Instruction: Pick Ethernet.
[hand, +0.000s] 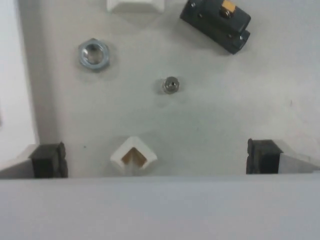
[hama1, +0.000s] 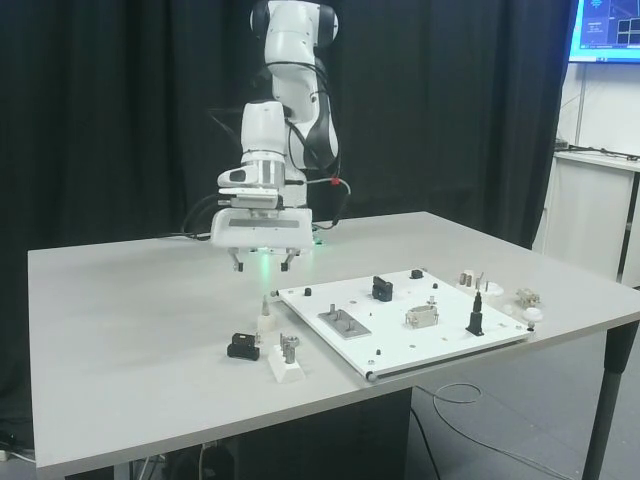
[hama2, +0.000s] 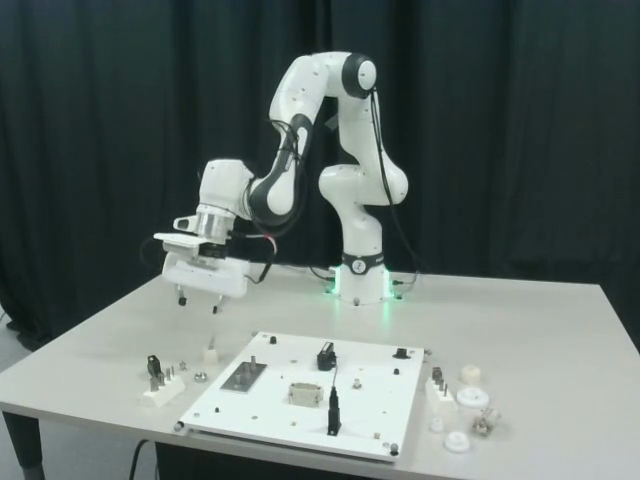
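Note:
A small white hollow connector (hand: 133, 156) stands upright on the grey table, just off the corner of the white board; it shows in the room views too (hama1: 264, 318) (hama2: 211, 353). My gripper (hand: 155, 158) hangs well above it, open, with nothing between its black fingertips (hand: 48, 160). From the room cameras the gripper (hama1: 261, 266) (hama2: 198, 304) is a good hand's height over the table, and the connector lies roughly below it. I cannot tell from these views whether this connector is the Ethernet part.
A black block (hand: 216, 24) (hama1: 241, 346), a grey hex nut (hand: 94, 53), a small round nut (hand: 170, 85) and a white base with pins (hama1: 288, 368) lie close by. The white board (hama1: 455, 305) carries several upright parts.

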